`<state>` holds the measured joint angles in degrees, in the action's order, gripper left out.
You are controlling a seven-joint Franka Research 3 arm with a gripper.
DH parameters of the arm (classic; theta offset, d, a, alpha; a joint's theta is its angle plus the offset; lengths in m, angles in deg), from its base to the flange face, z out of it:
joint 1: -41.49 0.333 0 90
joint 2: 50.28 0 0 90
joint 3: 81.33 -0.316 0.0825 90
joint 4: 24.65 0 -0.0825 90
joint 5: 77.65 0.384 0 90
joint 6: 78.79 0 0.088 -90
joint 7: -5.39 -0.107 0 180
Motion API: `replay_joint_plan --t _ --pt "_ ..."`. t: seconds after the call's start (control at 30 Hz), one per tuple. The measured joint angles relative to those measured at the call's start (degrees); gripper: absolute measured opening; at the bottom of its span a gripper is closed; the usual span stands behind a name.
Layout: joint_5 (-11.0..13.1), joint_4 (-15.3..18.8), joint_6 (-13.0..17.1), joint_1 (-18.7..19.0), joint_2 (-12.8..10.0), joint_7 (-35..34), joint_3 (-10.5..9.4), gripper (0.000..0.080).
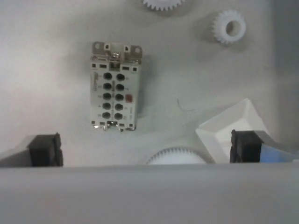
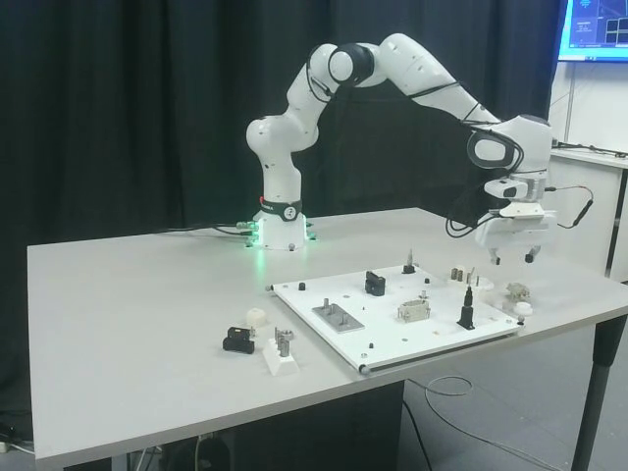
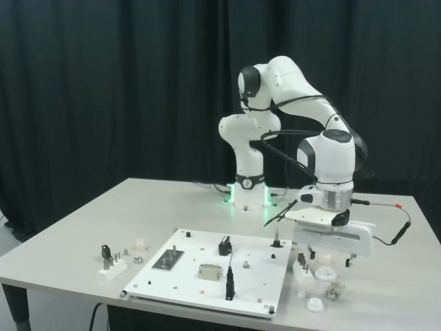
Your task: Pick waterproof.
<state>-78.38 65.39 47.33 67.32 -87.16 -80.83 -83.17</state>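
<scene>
No text, brand, number or sign can be read anywhere in these views. The white rectangular multi-pin connector block (image 1: 115,87) carries small dark markings beside its rows of holes and a small coloured patch, but none is legible. The screen (image 2: 595,29) in the far right corner of the first room view shows a display whose content cannot be made out. The white robot arm (image 3: 329,160) bears no readable lettering
</scene>
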Motion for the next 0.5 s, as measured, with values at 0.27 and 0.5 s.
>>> replay_joint_plan --t 0.27,0.5 --pt "0.8 -1.9 -0.2 1.0 -1.8 0.2 0.76 0.08" --pt "1.3 -2.8 0.0 1.7 -3.0 0.2 0.76 0.08"
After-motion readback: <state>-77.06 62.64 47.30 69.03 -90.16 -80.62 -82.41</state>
